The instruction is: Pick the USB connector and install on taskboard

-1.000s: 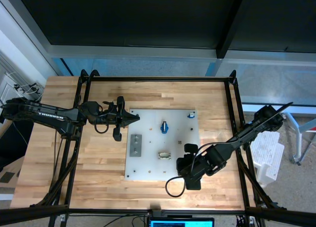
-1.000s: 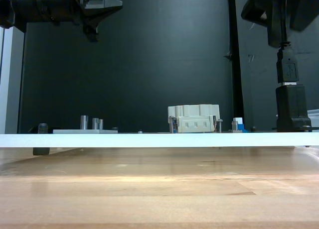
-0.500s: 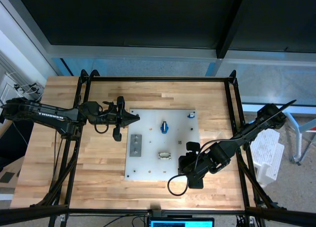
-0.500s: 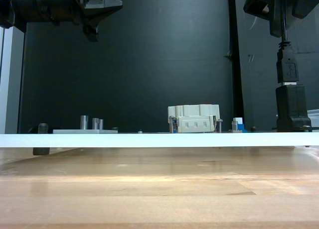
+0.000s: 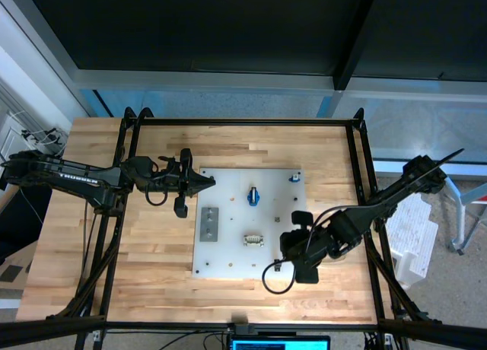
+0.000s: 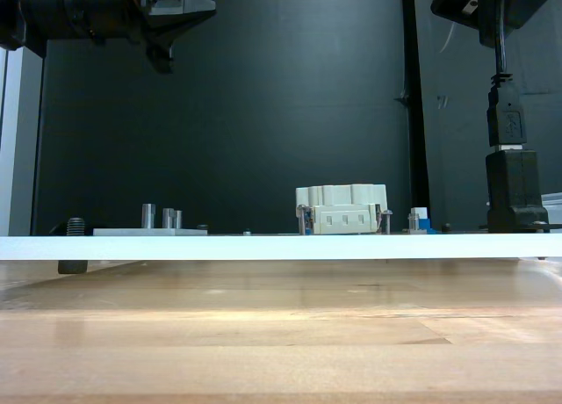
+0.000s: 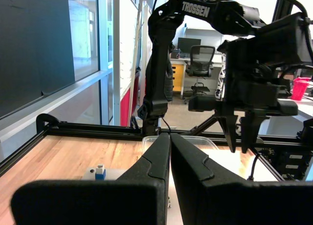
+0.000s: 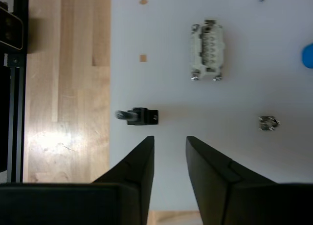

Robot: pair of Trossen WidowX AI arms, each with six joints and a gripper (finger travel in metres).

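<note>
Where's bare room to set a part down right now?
Bare: near strip of the taskboard, in front of the grey block and multi-pin connector; wood table near-left of it. Crowded: near right corner, right gripper open above the USB connector. Left gripper shut, over the far left corner.

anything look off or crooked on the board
Nothing stands out. The USB connector stands upright on the taskboard. The right gripper hangs open above it; the left gripper is shut, high over the board's left edge.

High view looks down on the whole desk [image 5: 114, 289]; low view sits level at its near edge. The left hand [image 7: 169, 136] sights level across it, the right hand [image 8: 169, 140] straight down, close, onto the taskboard [image 8: 244, 161] all views share
</note>
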